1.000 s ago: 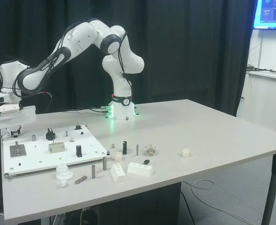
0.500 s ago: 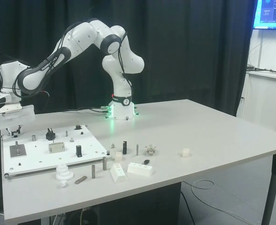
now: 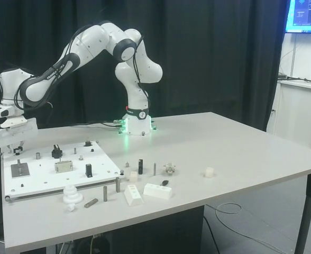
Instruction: Remove bolt 4.
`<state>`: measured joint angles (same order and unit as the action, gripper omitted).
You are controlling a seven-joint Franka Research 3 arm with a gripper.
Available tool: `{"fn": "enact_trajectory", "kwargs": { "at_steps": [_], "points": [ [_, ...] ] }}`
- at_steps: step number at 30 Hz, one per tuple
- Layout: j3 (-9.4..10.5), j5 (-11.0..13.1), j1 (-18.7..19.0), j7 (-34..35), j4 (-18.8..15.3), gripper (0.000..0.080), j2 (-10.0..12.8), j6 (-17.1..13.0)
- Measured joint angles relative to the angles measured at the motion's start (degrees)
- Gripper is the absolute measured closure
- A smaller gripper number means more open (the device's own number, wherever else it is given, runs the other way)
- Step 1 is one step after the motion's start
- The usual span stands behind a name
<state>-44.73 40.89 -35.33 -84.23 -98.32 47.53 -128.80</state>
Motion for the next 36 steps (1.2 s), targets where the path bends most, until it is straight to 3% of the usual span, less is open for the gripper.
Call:
{"fn": "enact_trajectory", "kwargs": {
  "at_steps": [36],
  "points": [
    [0.01, -0.24, 0.05, -15.33, 0.07, 0.0559, 0.06, -0.1]
  ]
}}
